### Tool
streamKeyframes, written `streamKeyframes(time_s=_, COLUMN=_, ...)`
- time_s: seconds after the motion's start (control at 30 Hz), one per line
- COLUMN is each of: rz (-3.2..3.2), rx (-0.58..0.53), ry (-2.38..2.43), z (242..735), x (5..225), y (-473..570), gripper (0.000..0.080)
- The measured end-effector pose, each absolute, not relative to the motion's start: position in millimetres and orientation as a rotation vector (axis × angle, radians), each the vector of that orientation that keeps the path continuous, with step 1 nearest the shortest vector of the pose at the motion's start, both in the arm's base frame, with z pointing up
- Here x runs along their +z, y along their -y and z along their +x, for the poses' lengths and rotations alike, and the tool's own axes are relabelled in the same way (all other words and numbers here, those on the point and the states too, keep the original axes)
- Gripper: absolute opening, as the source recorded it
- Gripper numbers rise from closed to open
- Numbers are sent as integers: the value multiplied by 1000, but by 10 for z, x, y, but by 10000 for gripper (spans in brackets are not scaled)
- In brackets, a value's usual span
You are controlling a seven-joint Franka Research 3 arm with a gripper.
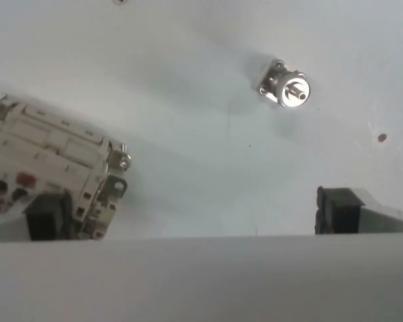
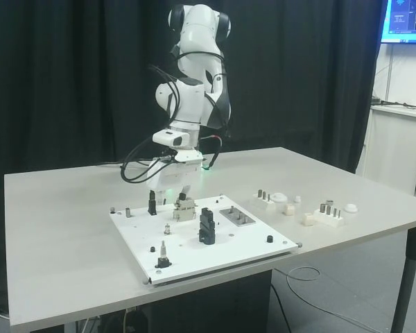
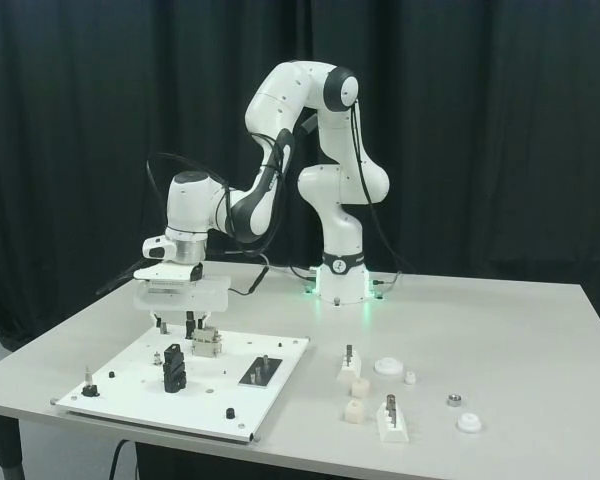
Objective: Insert waterproof.
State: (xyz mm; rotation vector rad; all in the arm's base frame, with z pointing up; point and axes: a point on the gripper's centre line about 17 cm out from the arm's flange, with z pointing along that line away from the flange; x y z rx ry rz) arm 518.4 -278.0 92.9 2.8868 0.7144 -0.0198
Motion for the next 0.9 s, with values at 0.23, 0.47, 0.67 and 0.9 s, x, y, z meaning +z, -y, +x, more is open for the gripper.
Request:
streamKeyframes(time_s=0.23, rz=2890, rx=-11, ry=-715, z=5177, x=920, y=2783, gripper=800)
streamKeyframes(time_s=0.47, rz=2883, rx=7, ry=-706, z=5143, x=858, y=2821, gripper=800)
streamKeyframes(time_s=0.67, rz=2867, rx=18, ry=-745, z=5175, x=874, y=2814, gripper=800)
streamKeyframes(time_s=0.9, rz=2854, rx=32, ry=-764, z=5223, x=879, y=2775, gripper=800)
